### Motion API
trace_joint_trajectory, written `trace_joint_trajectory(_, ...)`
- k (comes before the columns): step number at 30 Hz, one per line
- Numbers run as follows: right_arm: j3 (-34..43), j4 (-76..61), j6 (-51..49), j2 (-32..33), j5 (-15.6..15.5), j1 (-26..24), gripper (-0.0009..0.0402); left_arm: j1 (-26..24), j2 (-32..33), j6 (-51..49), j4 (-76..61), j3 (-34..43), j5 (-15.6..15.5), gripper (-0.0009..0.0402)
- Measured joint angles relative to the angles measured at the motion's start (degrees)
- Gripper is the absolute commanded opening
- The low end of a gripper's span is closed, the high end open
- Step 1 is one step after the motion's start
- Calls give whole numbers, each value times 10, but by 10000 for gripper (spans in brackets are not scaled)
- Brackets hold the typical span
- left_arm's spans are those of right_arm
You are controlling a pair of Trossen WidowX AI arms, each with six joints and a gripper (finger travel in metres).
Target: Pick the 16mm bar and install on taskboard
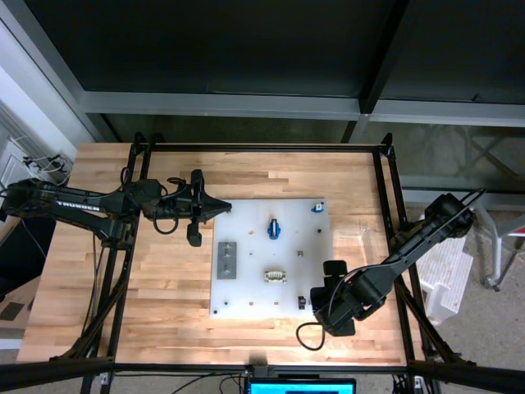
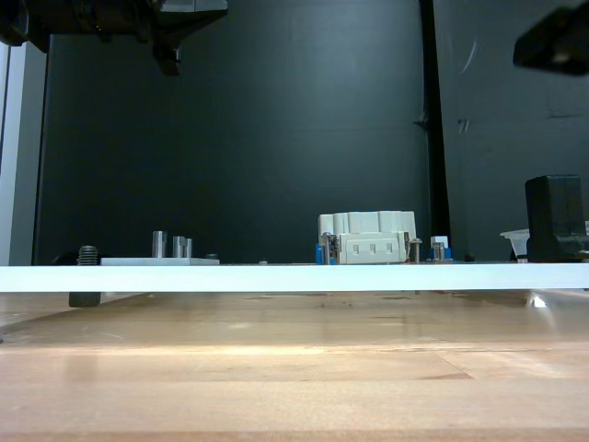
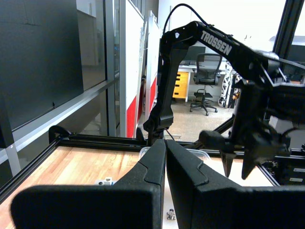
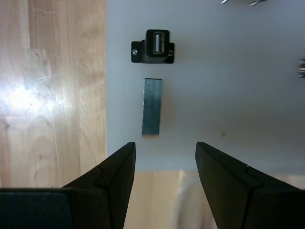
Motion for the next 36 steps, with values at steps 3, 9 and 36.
trace_joint_trajectory(3,-25,33,0,0,-2,0,174,0,0,0,0,0,0,0)
trace_joint_trajectory(9,-58,70,0,1,-4,0,174,0,0,0,0,0,0,0)
trace_joint_trajectory(36,-105,151,-5,29,-11,-1,165,0,0,0,-12,0,0,0)
